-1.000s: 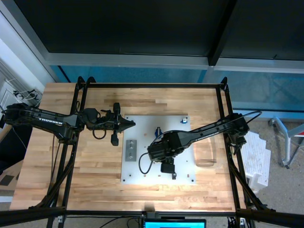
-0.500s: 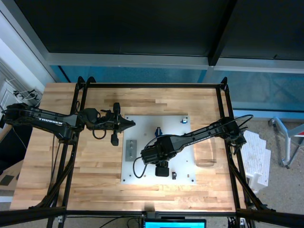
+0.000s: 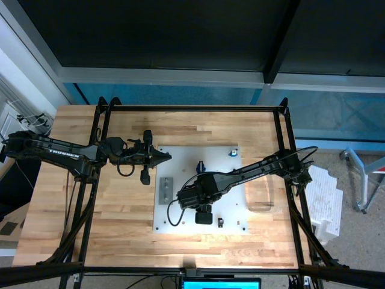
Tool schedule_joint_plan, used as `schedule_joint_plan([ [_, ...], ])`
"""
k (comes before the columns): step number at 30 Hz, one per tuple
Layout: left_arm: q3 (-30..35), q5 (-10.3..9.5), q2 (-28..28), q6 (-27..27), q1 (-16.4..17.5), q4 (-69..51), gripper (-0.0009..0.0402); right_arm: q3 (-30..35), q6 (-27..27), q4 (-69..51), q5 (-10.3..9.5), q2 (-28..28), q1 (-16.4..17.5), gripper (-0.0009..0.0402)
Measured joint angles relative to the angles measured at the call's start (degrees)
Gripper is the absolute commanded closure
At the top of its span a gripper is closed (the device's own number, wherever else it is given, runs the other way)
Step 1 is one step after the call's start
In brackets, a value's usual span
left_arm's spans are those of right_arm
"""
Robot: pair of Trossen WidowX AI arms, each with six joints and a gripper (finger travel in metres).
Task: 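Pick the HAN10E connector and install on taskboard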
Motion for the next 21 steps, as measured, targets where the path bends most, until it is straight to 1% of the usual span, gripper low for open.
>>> schedule_joint_plan([
  [12, 0.02, 0.0, 0.0, 0.0, 0.0, 0.0, 0.0392, -0.24, -0.26, 0.46, 0.11, 0.55, 0.0, 0.0381],
  [21, 0.0, 0.02, 0.0, 0.0, 0.0, -0.04, 0.0392, -4.02, -0.28, 4.7, 0.09, 0.28, 0.11, 0.0381],
])
